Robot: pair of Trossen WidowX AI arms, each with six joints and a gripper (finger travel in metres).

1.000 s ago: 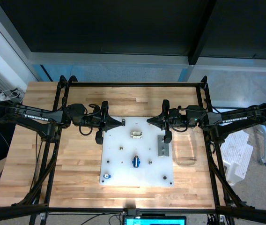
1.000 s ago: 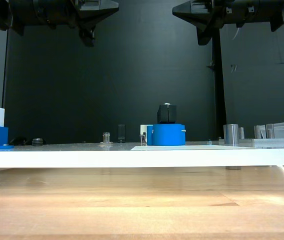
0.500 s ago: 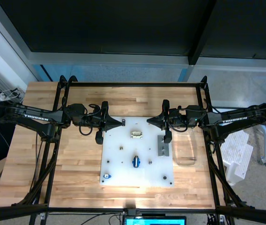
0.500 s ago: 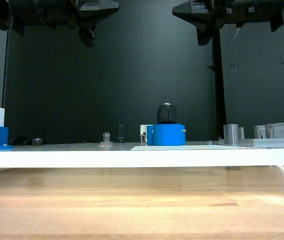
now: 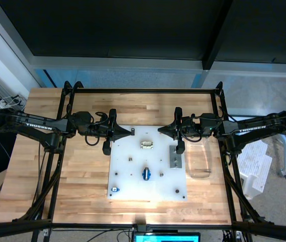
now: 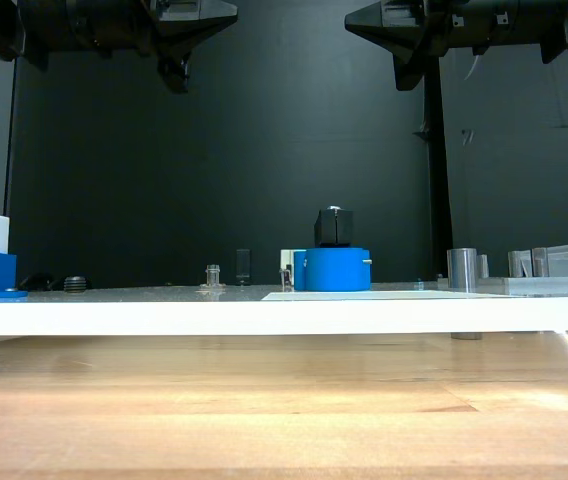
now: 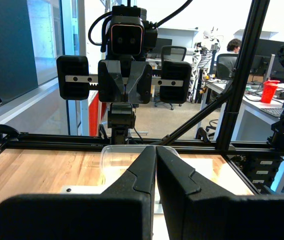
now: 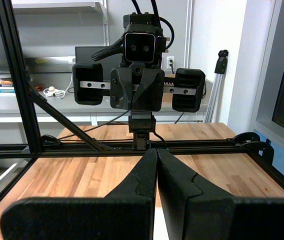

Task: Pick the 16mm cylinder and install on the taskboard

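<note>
Four views, one tabletop [image 5: 77,176].
High looks down from the near edge, low skims level; both share the taskboard [image 5: 133,186]. Wrist views face across it: left tool [image 7: 155,150] opposite right tool [image 8: 156,151].

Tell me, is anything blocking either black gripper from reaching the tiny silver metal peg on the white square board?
Nothing visible does. The left gripper and right gripper hang shut above the white board's far edge; the silver peg stands clear beside the blue connector.

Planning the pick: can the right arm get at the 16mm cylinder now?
Probably yes: the 16mm cylinder stands uncovered on the taskboard, apart from the blue connector. The right gripper and left gripper hang shut, high over the board's far edge; the right must open.
</note>
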